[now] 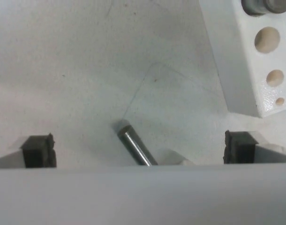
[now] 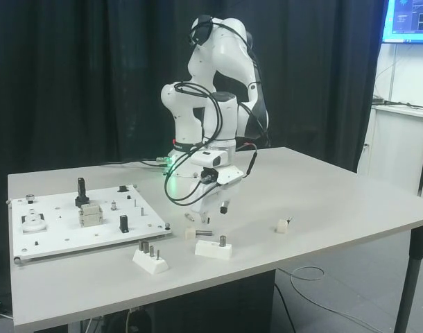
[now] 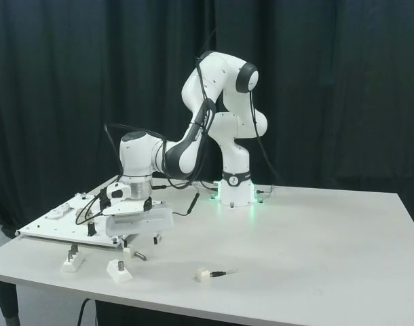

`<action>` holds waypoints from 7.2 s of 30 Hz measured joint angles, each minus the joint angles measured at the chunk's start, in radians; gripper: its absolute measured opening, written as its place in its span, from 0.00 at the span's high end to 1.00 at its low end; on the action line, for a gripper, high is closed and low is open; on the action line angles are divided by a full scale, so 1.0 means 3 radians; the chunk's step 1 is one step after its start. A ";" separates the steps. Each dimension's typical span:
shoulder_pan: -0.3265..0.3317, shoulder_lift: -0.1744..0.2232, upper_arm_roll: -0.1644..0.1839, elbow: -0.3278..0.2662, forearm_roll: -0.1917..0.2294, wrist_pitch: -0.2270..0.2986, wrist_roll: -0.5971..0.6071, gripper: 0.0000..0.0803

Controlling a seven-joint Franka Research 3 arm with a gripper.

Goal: Pick square peg 4.

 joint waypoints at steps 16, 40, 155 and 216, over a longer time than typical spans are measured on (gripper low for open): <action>-0.0056 0.0000 0.0056 0.0017 0.0000 0.0001 0.0023 0.00; -0.0165 -0.0008 0.0029 0.0096 -0.0139 0.0118 -0.0011 0.00; -0.1044 0.0647 0.0168 0.0558 0.1854 0.0844 -0.1503 0.00; -0.1020 0.0779 0.0184 0.0732 0.1845 0.0540 -0.1501 0.00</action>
